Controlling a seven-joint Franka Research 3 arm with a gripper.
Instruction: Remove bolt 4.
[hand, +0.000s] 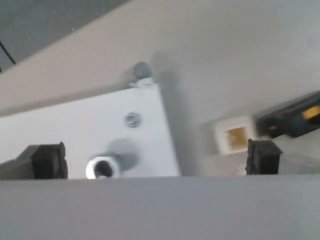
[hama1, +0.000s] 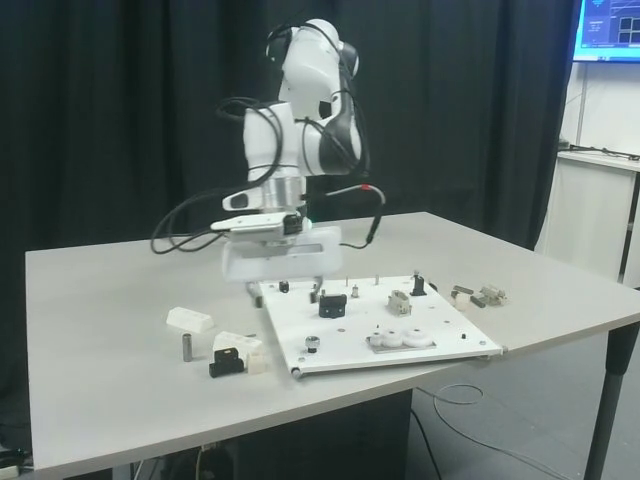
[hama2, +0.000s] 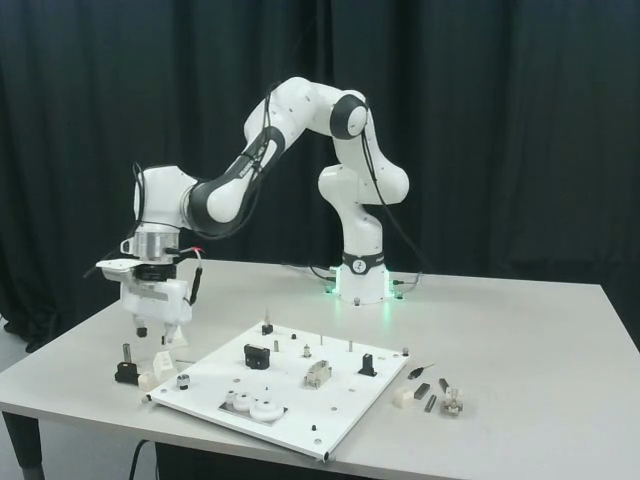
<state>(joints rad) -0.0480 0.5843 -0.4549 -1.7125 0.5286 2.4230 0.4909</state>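
In the wrist view, the gripper (hand: 155, 159) is wide open and holds nothing: one black fingertip (hand: 49, 161) is over the white board (hand: 75, 130), the other black pad (hand: 262, 156) is beyond the board's edge, over the grey table (hand: 240, 65). Between them, close to the first fingertip, a shiny bolt head (hand: 102, 168) with a hollow socket looks straight up at the camera. Its long axis is therefore vertical, along the gripper's approach. I judge this is bolt 4, but no number is visible on the board. The bolt is off-centre between the fingers, so the coming move needs a sideways shift toward that fingertip. A smaller screw (hand: 132, 119) sits further along the board, and a corner post (hand: 142, 73) is at the board's corner. The lower part of this view is blocked by a grey band, so the fingers' bases are hidden.

In the first room view, the white arm (hama1: 300, 110) hangs its hand (hama1: 272, 255) above the board's far corner on the viewer's left. The fingertips are difficult to make out here. Loose white and black parts (hama1: 232, 353) lie on the table beside the board.

In the second room view, the hand (hama2: 152, 298) is above the table near the board's corner on the viewer's left, and the bolt (hama2: 183, 381) stands on that corner, lower than the hand and a little toward the viewer. The height of the fingers above it I cannot tell.
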